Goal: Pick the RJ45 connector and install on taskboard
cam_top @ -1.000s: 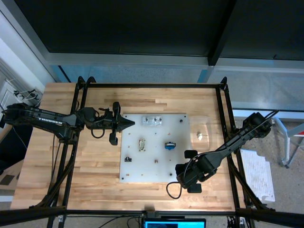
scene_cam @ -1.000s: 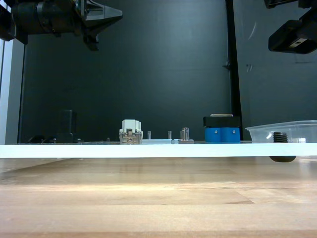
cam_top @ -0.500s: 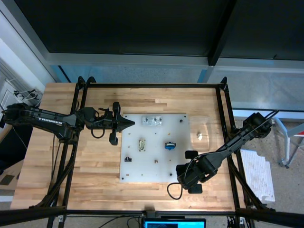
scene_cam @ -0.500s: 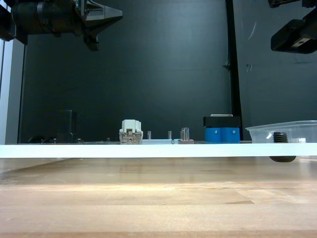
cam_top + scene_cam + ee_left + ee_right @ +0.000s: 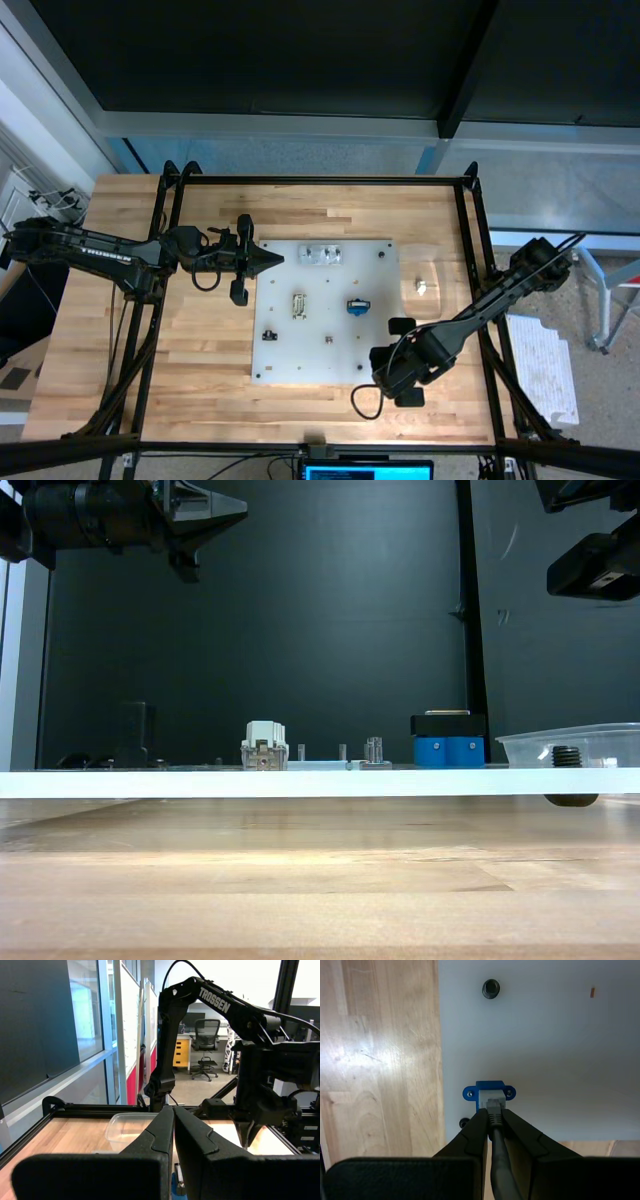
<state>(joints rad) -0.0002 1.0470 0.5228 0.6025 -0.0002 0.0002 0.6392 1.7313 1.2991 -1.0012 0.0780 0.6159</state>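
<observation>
The right pincer (image 5: 493,1114) hangs above the near right corner of the taskboard (image 5: 545,1035), well clear of its surface in the low view. Its fingers (image 5: 479,1125) are closed tightly on the RJ45 connector (image 5: 493,1104) and the dark cable (image 5: 499,1160) behind it. The whitish plug pokes out just past the fingertips. Seen along the pincer, the plug lines up with a small blue socket (image 5: 488,1091) mounted close to the board's edge. Whether plug and socket touch cannot be told from that view. A black hole (image 5: 491,988) shows elsewhere on the white plate.

The left pincer (image 5: 270,260) is held high over the far left edge of the board, pointing to the right. Its two fingers (image 5: 195,1135) are pressed together with nothing between them.

On the board stand a pale grey connector block (image 5: 298,304) near the middle and a blue fitting (image 5: 357,307) to its right. A clear fitting (image 5: 322,256) sits at the far edge. Just right of the board, a clear plastic tray (image 5: 427,283) rests on the wooden table (image 5: 200,390) and holds a small pale item, while the low view shows a dark ribbed piece (image 5: 566,755) inside it
</observation>
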